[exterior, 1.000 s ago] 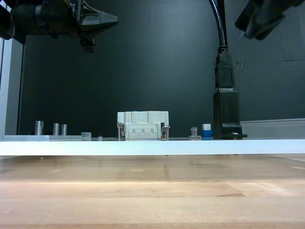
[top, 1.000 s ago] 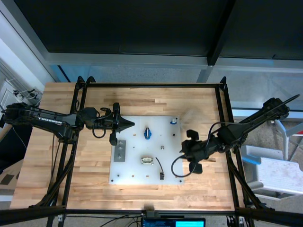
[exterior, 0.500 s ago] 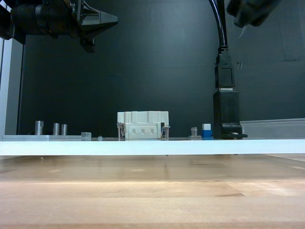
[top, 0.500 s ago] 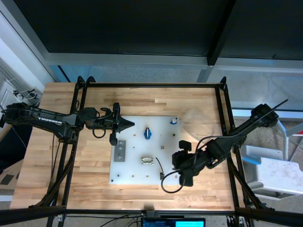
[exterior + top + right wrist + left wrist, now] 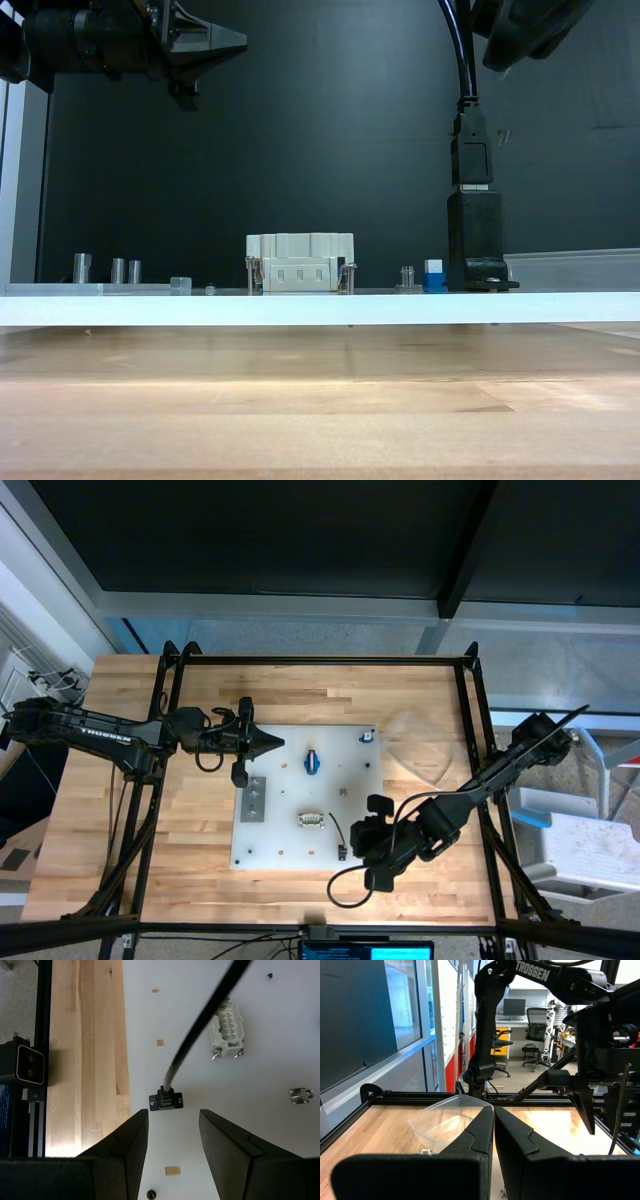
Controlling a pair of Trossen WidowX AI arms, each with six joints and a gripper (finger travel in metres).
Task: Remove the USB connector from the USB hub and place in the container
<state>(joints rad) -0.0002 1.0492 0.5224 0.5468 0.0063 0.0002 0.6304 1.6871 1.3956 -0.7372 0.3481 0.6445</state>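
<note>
The right arm's black gripper (image 5: 362, 842) has been moved. A second ago it was held just past the right edge of the flat white board (image 5: 275, 830). Now it has been brought in over the board's near right corner, just beside the small black USB plug with the thin black cable tail (image 5: 337, 838). The right arm has been stretched further toward the near edge of the wooden table (image 5: 150, 830). The loose black loop of wire (image 5: 330, 892) hanging from that arm has been swung nearer to that edge too. In the low view the gripper seems to have been shifted a little to the left, though only part of it can be seen.
</note>
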